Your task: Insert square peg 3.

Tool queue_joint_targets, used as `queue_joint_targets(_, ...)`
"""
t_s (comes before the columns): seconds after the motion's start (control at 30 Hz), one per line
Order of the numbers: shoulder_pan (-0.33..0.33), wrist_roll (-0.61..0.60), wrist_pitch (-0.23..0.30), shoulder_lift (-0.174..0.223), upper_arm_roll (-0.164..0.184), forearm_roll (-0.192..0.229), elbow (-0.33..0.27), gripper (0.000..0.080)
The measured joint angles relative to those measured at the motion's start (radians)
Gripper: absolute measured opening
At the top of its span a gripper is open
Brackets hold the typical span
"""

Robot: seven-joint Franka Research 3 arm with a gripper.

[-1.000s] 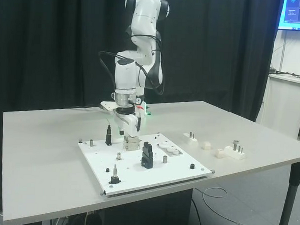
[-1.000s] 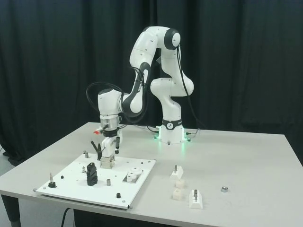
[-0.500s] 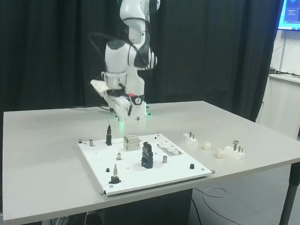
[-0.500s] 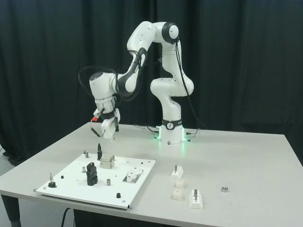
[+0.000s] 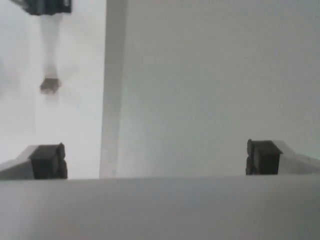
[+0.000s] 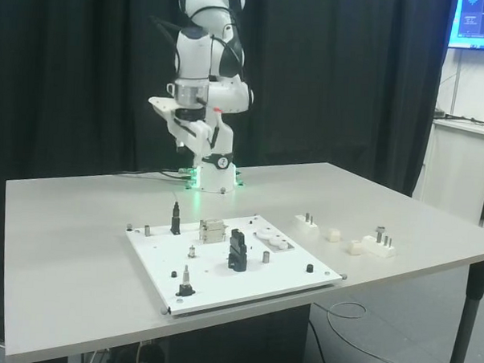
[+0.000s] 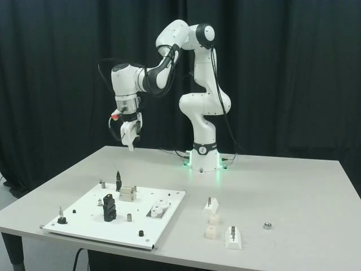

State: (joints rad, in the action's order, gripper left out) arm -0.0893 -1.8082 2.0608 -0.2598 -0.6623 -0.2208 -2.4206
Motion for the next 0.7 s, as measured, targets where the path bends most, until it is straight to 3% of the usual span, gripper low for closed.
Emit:
queue_joint_targets(0.27, 0.0, 0.079, 0.025, -0.034, 0.034, -0.05, -0.001, 0.08)
queue_joint_targets(0.57, 0.0, 0.199, 0.12, -0.035, 0.056, -0.056, -0.015, 0.08)
queue_joint_targets(0.7, 0.0, 0.307, 0.155, -0.034, 0.067, -0.056, -0.025, 0.08)
